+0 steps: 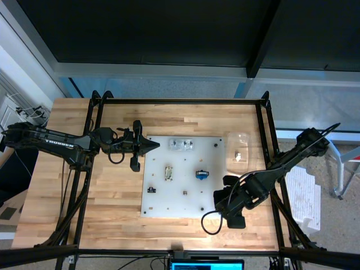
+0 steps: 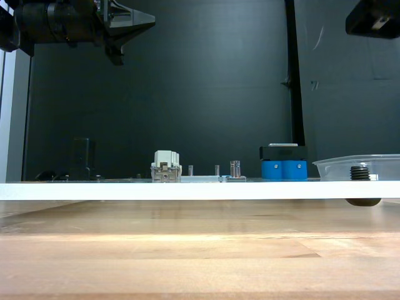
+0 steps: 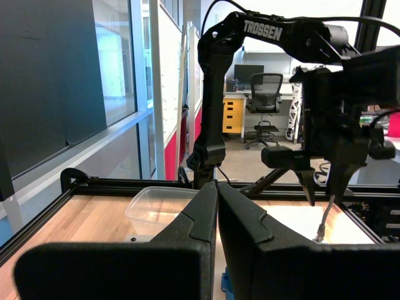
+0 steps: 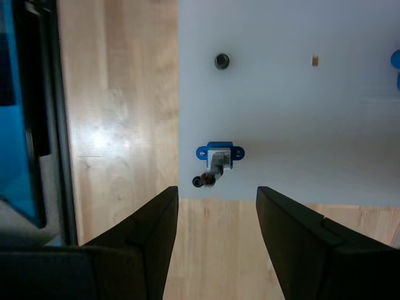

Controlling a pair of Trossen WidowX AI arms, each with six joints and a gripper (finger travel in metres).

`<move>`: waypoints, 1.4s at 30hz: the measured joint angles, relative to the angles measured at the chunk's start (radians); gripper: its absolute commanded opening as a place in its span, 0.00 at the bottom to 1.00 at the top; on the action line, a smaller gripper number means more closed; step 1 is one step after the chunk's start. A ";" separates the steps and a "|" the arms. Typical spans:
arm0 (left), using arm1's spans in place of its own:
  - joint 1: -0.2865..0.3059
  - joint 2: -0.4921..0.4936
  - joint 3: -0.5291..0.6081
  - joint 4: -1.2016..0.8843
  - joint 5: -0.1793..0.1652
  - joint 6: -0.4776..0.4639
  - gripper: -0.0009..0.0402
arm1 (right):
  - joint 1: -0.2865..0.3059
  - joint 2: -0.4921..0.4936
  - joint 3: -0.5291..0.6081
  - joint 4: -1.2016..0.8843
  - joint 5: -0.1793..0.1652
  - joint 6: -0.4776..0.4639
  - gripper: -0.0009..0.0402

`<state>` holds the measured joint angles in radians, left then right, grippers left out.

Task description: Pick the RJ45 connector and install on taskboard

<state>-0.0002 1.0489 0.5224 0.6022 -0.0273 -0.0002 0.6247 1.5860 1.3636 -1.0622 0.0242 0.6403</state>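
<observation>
1. Fingers (image 4: 156, 231) of right gripper (image 4: 217, 189) are spread wide, nothing between them; gripper hovers above connector (image 4: 215, 167).
2. Connector sits in blue jack (image 4: 219, 152), grey boot sticking out, at white board's (image 4: 300, 112) 5 o'clock corner.
3. Clear tray (image 1: 239, 140) at board's 2 o'clock holds white block (image 1: 238, 156).
4. Left gripper (image 3: 217, 186): fingers pressed together, raised over board's 10 o'clock edge.

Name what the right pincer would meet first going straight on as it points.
Probably the connector in the blue jack on the white board; depth unclear. The right pincer hangs open above it; the left pincer hovers shut by the board's left edge.
</observation>
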 measured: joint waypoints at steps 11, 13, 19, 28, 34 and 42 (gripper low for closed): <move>0.000 0.000 0.000 0.000 0.000 0.000 0.02 | -0.080 -0.123 0.001 0.000 0.036 -0.079 0.31; 0.000 0.000 0.000 0.000 0.000 0.000 0.02 | -0.103 -0.138 0.001 0.001 0.037 -0.106 0.29; 0.000 0.000 0.000 0.000 0.000 0.000 0.02 | -0.167 -0.191 0.001 0.009 0.072 -0.191 0.22; 0.000 0.000 0.000 0.000 0.000 0.000 0.02 | -0.317 -0.249 -0.014 0.070 0.089 -0.344 0.09; 0.000 0.000 0.000 0.000 0.000 0.000 0.02 | -0.425 -0.275 -0.022 0.129 0.089 -0.457 0.03; 0.000 0.000 0.000 0.000 0.000 0.000 0.02 | -0.579 -0.320 -0.084 0.243 0.074 -0.594 0.02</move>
<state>-0.0002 1.0489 0.5224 0.6022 -0.0269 -0.0002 0.0452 1.2663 1.2800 -0.8192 0.0978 0.0463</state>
